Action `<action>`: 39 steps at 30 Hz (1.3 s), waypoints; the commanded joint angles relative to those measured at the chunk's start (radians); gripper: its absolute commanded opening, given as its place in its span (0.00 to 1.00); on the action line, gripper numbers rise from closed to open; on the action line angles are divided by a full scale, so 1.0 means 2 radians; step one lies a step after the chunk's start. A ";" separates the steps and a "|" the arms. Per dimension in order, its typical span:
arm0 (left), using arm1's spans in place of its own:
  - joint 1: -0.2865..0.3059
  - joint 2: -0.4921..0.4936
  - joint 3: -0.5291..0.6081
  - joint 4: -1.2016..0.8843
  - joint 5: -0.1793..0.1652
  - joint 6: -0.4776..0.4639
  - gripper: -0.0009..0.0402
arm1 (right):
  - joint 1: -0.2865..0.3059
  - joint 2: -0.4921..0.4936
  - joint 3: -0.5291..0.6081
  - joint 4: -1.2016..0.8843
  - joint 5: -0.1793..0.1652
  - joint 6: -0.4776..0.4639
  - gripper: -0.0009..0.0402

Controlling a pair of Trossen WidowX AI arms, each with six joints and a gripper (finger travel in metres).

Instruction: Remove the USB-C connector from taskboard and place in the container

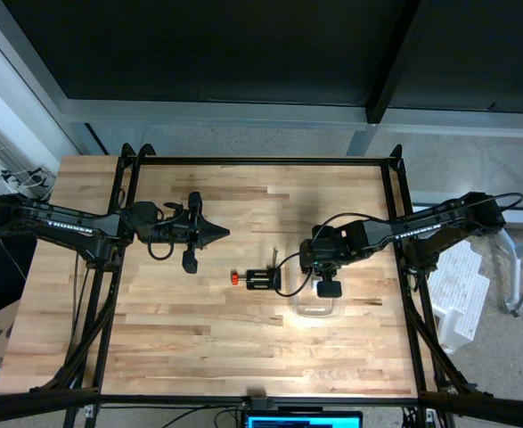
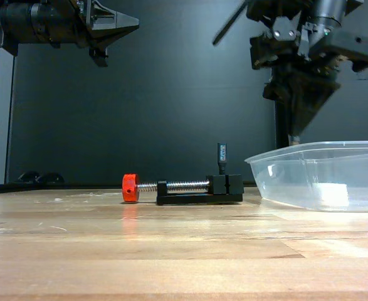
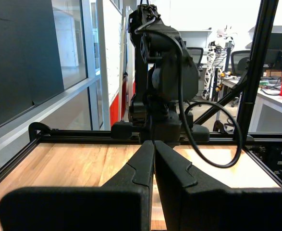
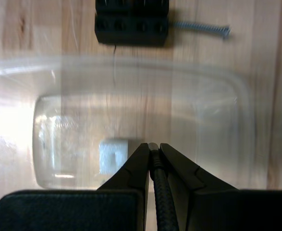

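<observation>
The left gripper (image 1: 224, 233) hangs high above the table (image 1: 199, 330), at 10 o'clock from the taskboard (image 1: 261, 279), with its fingers pressed together on nothing. The taskboard lies flat with its red-orange knob (image 1: 235, 278) at its 9 o'clock end, just off the 10 o'clock corner of the container (image 2: 321, 182). The right gripper (image 2: 293, 134) hovers over the container. Its 2 fingers are pinched narrow on a thin dark piece with a pale tip, which I take to be the USB-C connector (image 4: 154, 150). A white block (image 4: 113, 156) lies inside. Extraction looks done and placing is in hand. The next move calls for lowering slightly, then parting the fingers within the walls.
</observation>
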 commanded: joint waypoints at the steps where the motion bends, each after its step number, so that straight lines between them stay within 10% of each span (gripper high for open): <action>1: 0.000 0.000 0.000 0.000 0.000 0.000 0.02 | 0.002 0.000 -0.013 0.005 0.009 0.008 0.02; 27: 0.000 0.000 0.000 0.000 0.000 0.000 0.02 | 0.007 -0.005 -0.008 0.006 0.012 0.045 0.39; 39: 0.000 0.000 0.000 0.000 0.000 0.000 0.02 | 0.006 -0.072 0.002 0.032 0.014 0.046 0.37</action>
